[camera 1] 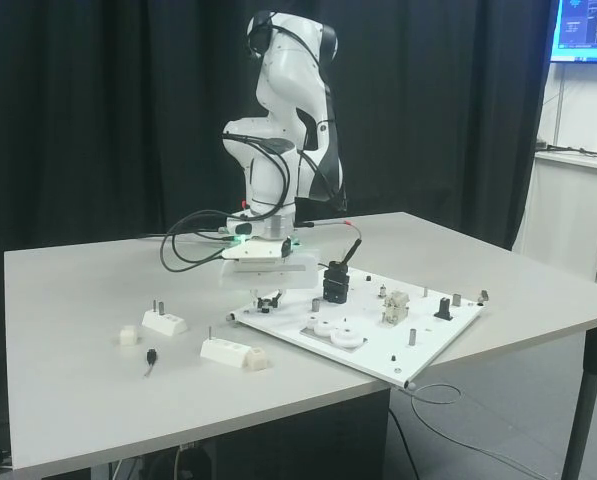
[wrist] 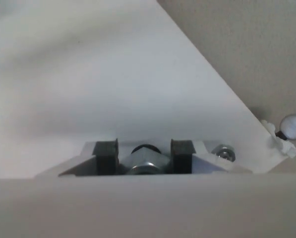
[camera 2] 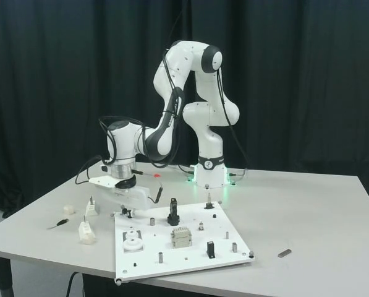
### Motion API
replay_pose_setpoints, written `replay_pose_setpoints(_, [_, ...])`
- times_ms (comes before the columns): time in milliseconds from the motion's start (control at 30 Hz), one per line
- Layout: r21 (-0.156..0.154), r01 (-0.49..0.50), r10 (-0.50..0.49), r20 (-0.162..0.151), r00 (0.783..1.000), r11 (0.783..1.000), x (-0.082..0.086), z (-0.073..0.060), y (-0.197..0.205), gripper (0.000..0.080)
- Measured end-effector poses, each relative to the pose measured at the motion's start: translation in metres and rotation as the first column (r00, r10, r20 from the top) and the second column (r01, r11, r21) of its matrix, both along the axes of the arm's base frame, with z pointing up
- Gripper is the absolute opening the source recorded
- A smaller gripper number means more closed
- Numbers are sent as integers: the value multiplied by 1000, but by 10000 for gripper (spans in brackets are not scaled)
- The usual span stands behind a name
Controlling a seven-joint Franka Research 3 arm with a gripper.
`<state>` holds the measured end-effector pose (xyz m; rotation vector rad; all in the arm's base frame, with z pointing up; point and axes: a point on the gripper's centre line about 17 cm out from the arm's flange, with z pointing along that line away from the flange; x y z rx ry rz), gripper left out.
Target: Insert bolt 4.
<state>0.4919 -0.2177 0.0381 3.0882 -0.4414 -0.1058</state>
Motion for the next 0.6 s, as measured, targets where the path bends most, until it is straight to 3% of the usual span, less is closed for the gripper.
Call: replay_pose_setpoints(600, [4,-23,23,-9,1000,1000,2,0,-1,223])
